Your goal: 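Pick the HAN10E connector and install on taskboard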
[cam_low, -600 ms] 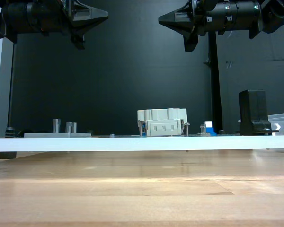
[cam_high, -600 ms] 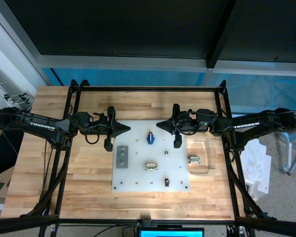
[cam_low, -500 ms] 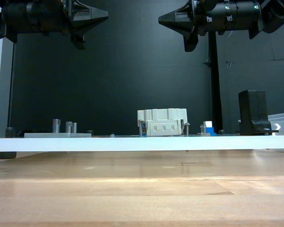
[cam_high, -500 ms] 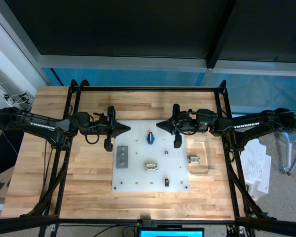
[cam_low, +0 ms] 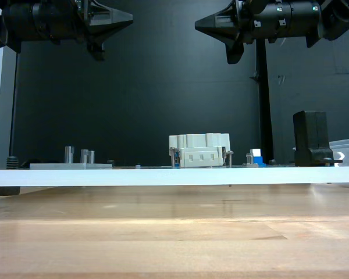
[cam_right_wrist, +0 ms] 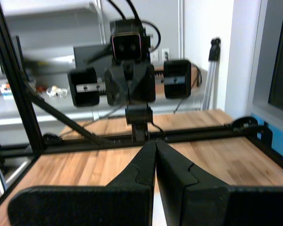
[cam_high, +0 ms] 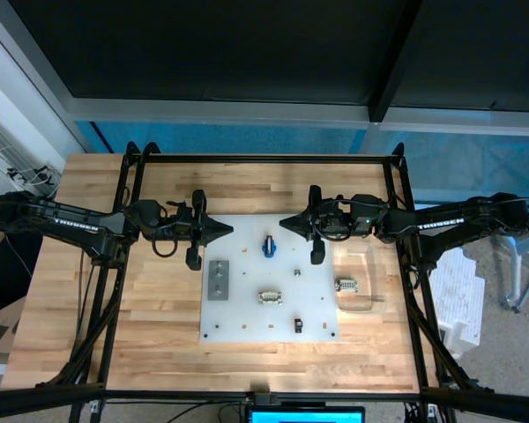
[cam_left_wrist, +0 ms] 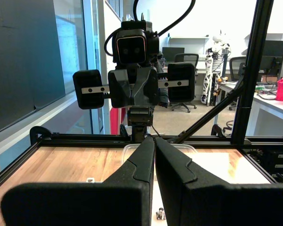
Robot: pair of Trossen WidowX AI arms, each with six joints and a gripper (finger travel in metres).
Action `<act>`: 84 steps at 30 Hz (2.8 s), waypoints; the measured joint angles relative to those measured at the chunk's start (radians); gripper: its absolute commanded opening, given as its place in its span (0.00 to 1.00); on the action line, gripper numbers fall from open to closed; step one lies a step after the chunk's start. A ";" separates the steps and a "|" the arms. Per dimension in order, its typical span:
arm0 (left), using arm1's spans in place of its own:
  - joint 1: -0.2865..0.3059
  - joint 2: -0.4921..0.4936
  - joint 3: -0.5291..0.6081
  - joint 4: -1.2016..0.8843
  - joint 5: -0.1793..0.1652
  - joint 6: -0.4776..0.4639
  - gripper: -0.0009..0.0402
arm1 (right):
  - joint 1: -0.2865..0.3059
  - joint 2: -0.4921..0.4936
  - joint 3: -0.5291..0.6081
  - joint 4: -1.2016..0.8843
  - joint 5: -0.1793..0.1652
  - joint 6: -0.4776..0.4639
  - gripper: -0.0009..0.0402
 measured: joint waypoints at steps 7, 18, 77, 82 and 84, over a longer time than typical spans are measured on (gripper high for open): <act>0.000 0.000 0.000 0.000 0.000 0.000 0.02 | 0.000 -0.036 0.102 -0.373 0.006 -0.009 0.02; 0.000 0.000 0.000 0.000 0.000 0.000 0.02 | 0.029 -0.037 0.337 -1.083 -0.005 -0.010 0.02; 0.000 0.000 0.000 0.000 0.000 0.000 0.02 | 0.391 0.112 0.422 -1.741 0.081 0.347 0.55; 0.000 0.000 0.000 0.000 0.000 0.000 0.02 | 0.394 0.112 0.376 -1.721 0.082 0.373 0.67; 0.000 0.000 0.000 0.000 0.000 0.000 0.02 | 0.397 0.112 0.362 -1.711 0.087 0.375 0.69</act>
